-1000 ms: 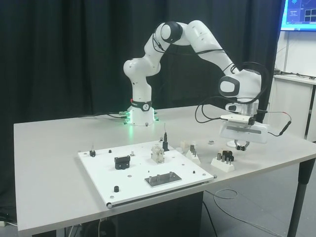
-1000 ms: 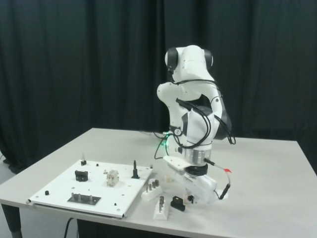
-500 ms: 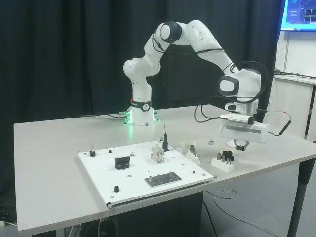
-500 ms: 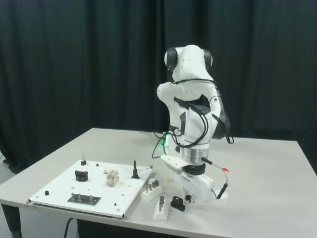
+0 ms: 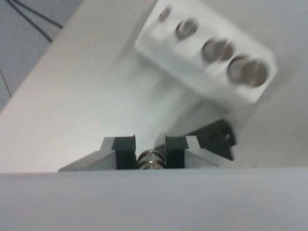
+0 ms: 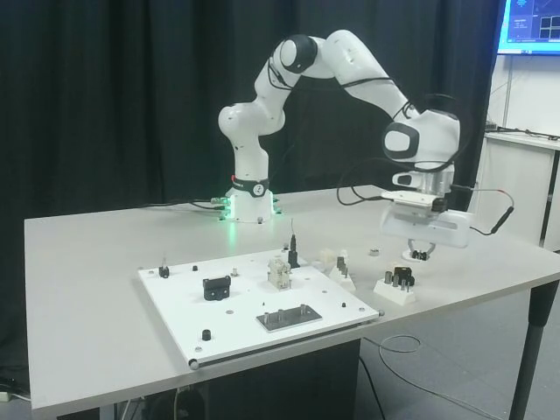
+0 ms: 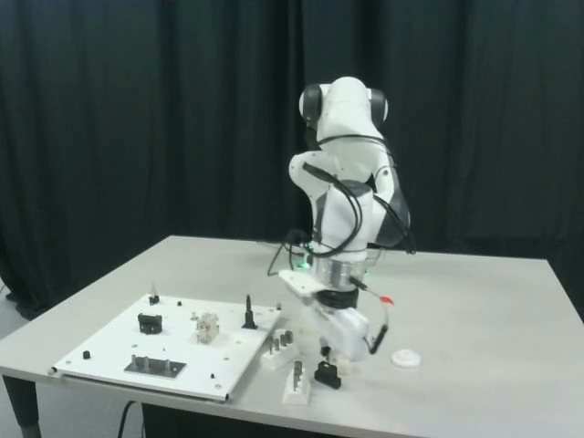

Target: Insert BNC.

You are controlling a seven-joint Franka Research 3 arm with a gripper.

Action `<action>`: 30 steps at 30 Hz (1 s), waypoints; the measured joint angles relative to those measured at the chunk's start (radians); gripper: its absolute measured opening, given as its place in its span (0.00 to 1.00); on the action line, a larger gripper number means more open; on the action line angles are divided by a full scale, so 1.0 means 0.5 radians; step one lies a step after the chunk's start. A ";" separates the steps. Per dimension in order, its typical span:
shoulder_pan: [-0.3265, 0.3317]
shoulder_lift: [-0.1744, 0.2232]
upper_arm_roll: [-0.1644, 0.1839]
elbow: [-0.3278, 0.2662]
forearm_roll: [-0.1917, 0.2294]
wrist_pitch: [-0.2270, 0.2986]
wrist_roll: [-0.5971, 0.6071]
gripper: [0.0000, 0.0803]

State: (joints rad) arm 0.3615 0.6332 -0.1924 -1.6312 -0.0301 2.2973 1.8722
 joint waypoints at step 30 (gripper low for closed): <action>-0.395 -0.226 -0.059 0.182 -0.100 -0.448 -0.068 0.16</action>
